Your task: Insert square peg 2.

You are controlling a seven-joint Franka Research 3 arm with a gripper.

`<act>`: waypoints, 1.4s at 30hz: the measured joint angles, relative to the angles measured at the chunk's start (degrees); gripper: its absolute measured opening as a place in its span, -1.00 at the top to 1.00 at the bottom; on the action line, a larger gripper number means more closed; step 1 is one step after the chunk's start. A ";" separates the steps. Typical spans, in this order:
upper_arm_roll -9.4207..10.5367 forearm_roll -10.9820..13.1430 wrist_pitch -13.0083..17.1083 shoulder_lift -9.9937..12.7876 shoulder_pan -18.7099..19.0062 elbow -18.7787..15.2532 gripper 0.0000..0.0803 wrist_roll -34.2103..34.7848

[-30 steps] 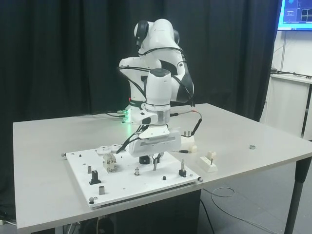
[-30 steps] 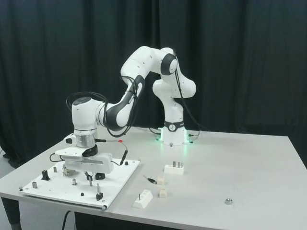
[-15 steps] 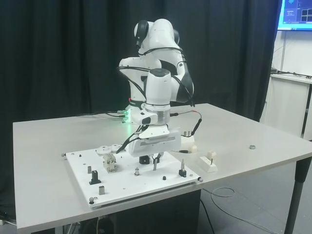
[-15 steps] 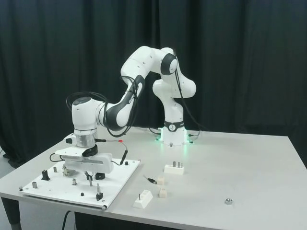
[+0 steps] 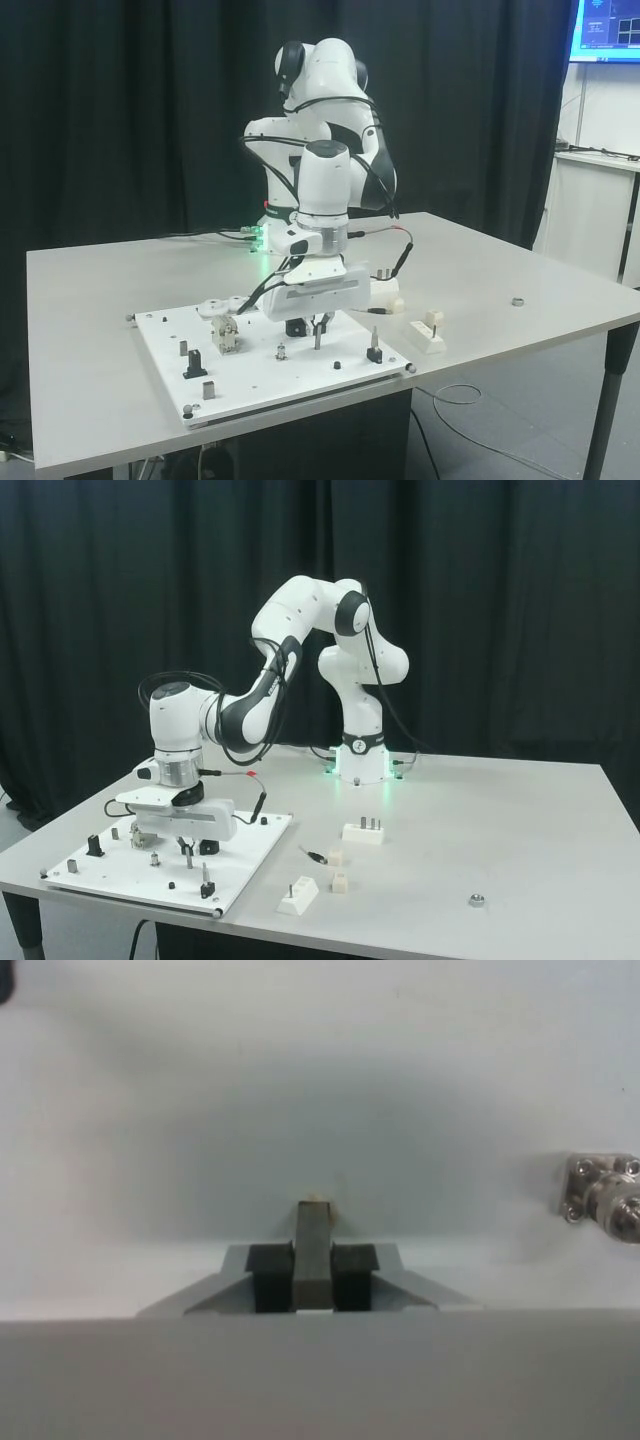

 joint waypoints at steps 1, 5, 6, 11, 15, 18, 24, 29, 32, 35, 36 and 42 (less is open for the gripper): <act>-0.01 0.00 -0.05 -0.02 0.00 -0.03 0.81 0.00; -0.05 0.00 -0.27 -0.05 0.00 -0.05 0.81 0.00; -0.06 0.00 -0.33 -0.05 0.00 -0.05 0.81 0.00; -0.09 0.00 -0.53 -0.06 0.00 -0.05 0.81 0.00; -0.11 0.00 -0.66 -0.06 0.00 -0.05 0.81 0.00; -0.11 0.00 -0.71 -0.06 0.00 -0.08 0.81 0.00; -0.12 0.00 -0.79 -0.06 -0.01 -0.12 0.81 0.17; -0.12 0.06 -0.85 -0.06 -0.01 -0.19 0.81 0.58; -0.12 0.08 -0.85 -0.06 -0.01 -0.21 0.81 0.58; -0.11 0.08 -0.85 -0.06 -0.01 -0.21 0.81 0.58; -0.10 0.08 -0.85 -0.05 -0.01 -0.21 0.81 0.58; -0.09 0.08 -0.84 -0.05 -0.01 -0.21 0.81 0.58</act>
